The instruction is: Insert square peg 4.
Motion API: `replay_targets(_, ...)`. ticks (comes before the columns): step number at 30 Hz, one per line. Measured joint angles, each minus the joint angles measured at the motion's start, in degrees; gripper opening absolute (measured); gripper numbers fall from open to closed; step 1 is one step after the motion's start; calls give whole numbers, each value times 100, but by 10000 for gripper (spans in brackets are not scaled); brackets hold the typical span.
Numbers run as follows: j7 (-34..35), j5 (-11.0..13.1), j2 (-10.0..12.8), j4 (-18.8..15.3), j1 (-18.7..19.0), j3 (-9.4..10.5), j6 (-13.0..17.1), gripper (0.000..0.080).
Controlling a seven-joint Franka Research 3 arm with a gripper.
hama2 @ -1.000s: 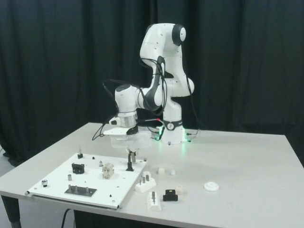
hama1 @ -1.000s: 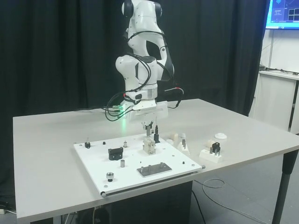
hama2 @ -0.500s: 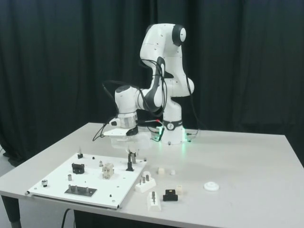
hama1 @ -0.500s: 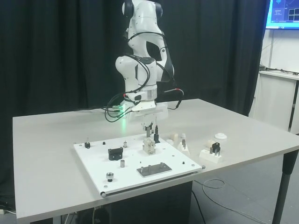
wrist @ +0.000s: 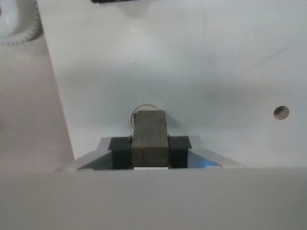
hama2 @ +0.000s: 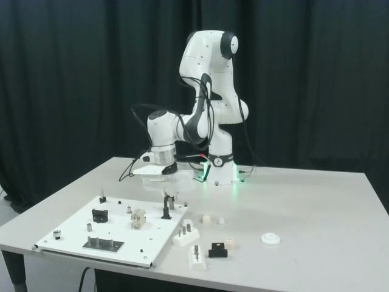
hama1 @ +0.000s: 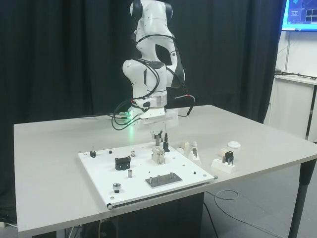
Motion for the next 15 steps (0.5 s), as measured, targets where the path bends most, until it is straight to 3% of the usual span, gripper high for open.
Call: replay_targets(15, 0, 0, -6, 0, 38, -1, -20, 154)
